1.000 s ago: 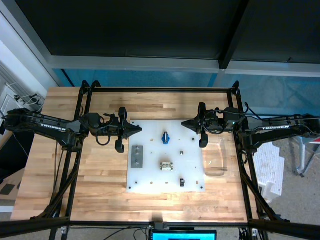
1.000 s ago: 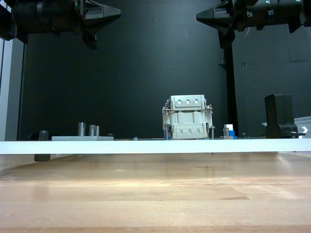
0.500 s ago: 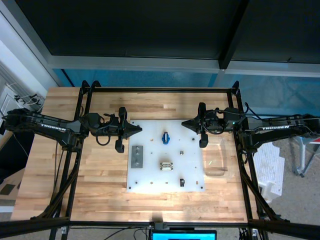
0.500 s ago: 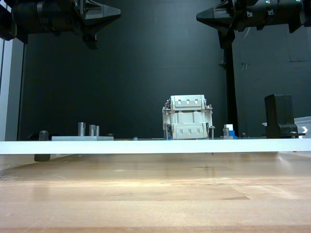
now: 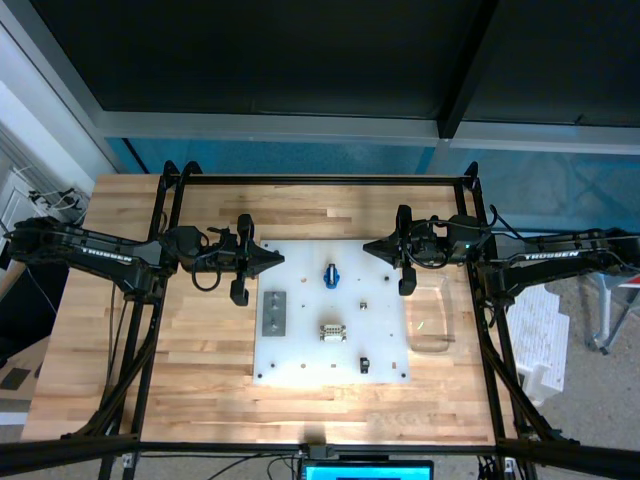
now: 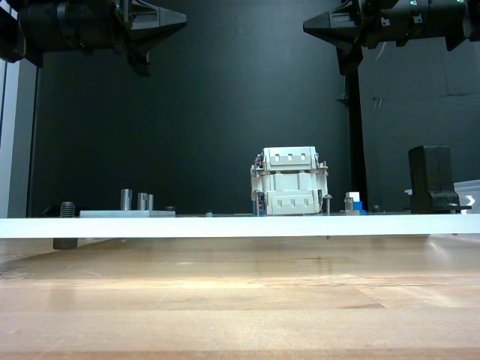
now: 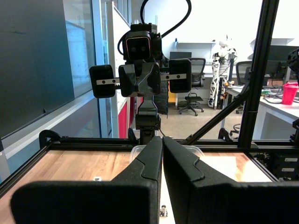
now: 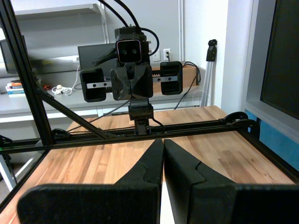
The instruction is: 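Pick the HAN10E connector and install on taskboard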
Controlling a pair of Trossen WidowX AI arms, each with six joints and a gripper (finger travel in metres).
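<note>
Above taskboard's (image 5: 300, 352) far corners: left gripper (image 5: 279, 257), right gripper (image 5: 367, 247) unmoved, jaws closed.

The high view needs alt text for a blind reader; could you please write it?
A beige-grey rectangular HAN10E connector sits on the large white square taskboard; the shut left gripper and shut right gripper hover over its far corners.

The only readable text is the white brand word TROSSEN, printed once on the left arm's link (image 5: 85, 252) behind the left tool (image 5: 281, 258) and once on the right arm's link (image 5: 550, 255) behind the right tool (image 5: 366, 248).
</note>
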